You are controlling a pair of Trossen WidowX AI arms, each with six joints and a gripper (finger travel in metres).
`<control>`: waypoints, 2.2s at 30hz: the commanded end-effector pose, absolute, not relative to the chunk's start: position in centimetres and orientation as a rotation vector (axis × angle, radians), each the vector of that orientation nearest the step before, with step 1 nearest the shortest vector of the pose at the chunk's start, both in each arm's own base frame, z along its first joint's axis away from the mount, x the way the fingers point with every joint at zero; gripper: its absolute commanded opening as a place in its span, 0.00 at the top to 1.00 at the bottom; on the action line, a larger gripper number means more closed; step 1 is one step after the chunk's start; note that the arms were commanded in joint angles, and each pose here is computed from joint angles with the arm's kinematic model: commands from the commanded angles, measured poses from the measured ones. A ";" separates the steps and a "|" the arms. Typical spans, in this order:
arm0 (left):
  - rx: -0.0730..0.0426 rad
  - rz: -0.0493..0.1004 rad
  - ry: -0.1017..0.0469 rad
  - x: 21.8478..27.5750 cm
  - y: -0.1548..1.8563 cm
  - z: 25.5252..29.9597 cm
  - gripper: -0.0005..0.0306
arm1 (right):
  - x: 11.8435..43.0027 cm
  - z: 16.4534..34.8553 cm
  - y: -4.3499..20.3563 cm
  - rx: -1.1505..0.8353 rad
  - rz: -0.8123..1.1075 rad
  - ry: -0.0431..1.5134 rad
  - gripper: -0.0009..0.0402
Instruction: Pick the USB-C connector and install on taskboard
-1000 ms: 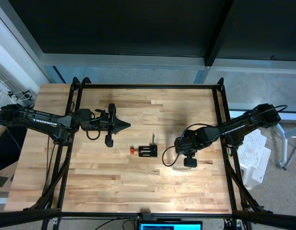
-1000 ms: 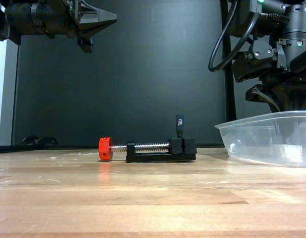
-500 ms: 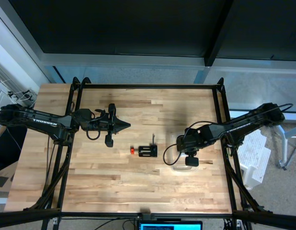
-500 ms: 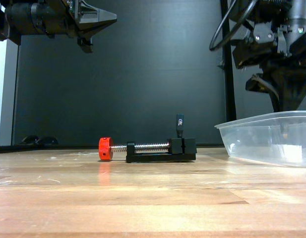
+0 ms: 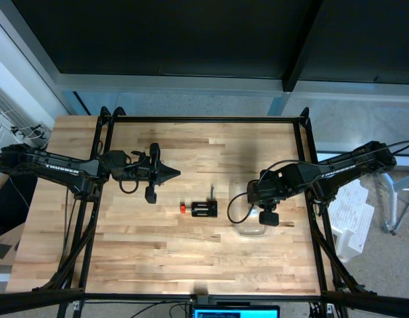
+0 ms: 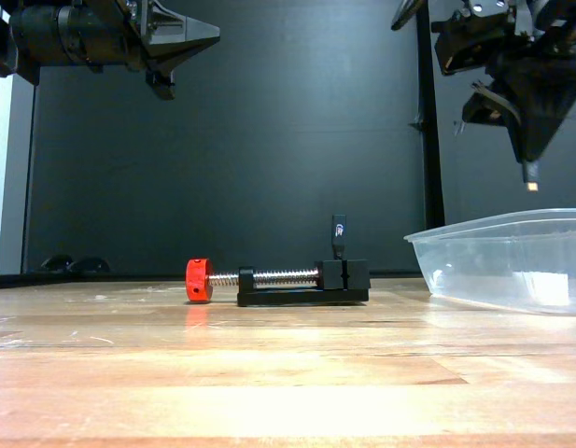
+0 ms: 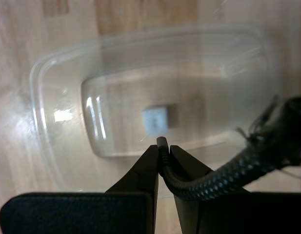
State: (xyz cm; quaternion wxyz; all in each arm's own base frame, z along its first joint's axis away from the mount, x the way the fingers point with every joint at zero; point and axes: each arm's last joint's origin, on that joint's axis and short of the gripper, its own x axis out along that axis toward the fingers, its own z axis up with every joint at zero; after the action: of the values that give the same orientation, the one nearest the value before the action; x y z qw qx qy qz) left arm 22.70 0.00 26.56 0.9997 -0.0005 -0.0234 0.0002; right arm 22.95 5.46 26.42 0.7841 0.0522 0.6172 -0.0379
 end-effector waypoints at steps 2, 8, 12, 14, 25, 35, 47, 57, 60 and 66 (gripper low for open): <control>-0.001 0.001 -0.047 22.70 0.01 26.57 0.98 | 23.3 27.3 5.3 0.078 -0.129 1.289 0.98; -0.001 0.000 -0.047 22.70 0.00 26.57 0.98 | 24.5 27.9 5.3 0.080 -0.127 1.270 0.98; -0.001 0.001 -0.047 22.70 0.01 26.57 0.98 | 25.6 28.2 5.4 0.077 -0.127 1.267 0.98; -0.001 0.000 -0.047 22.70 0.00 26.57 0.98 | 26.4 28.3 5.3 0.078 -0.127 1.275 0.98; -0.001 0.000 -0.047 22.70 0.00 26.57 0.98 | 32.6 28.5 5.2 0.073 -0.129 1.287 0.98; -0.001 0.001 -0.047 22.70 0.01 26.57 0.98 | 36.6 27.2 5.8 0.092 -0.127 1.308 0.98; -0.001 0.001 -0.047 22.70 0.01 26.57 0.98 | 39.0 26.7 6.2 0.095 -0.139 1.319 0.98; -0.001 0.000 -0.046 22.70 0.00 26.56 0.98 | 39.2 26.6 6.2 0.087 -0.134 1.323 0.98; -0.001 0.000 -0.047 22.70 0.00 26.57 0.98 | 39.2 26.4 6.2 0.079 -0.128 1.326 0.98; -0.001 0.000 -0.046 22.70 0.00 26.57 0.98 | 39.1 25.9 6.3 0.079 -0.136 1.341 0.98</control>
State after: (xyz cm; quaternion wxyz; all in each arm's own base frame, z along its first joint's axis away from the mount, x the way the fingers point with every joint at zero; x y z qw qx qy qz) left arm 22.70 0.00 26.55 0.9997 -0.0003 -0.0228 0.0004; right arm 39.12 6.28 26.01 0.7813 0.0344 0.6203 -0.0594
